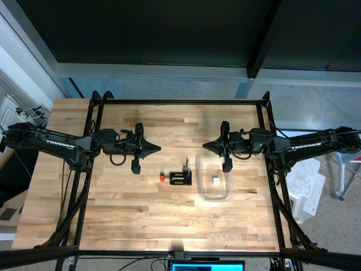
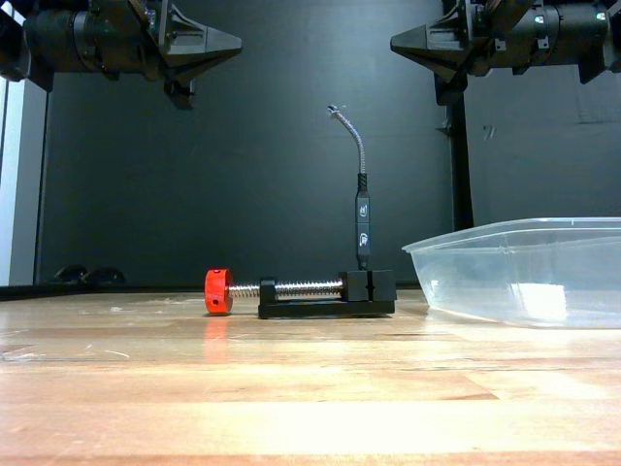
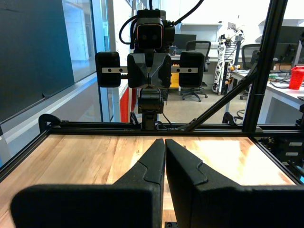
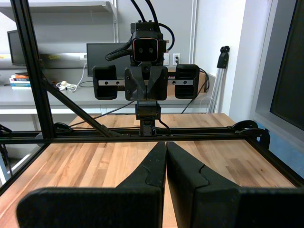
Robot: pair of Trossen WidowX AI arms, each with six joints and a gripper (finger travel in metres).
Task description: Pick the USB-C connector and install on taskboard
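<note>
The taskboard (image 1: 180, 179) is a small black block in the middle of the table. It has an orange-red knob (image 2: 217, 291) at its left end and a thin bent pin (image 2: 360, 184) rising from its right end. I cannot make out the USB-C connector in any view. My left gripper (image 1: 158, 149) hovers high over the table, up and left of the block, shut with nothing in it. My right gripper (image 1: 205, 145) hangs at the same height, up and right of the block, also shut and empty. The two tips face each other. Each wrist view shows its own fingers pressed together (image 3: 165, 140) (image 4: 166, 143).
A clear plastic tray (image 1: 227, 195) lies just right of the taskboard with a small white square piece (image 1: 216, 180) inside it. A black metal frame (image 1: 180, 102) runs around the table's edges. Bare wood stretches in front of the block.
</note>
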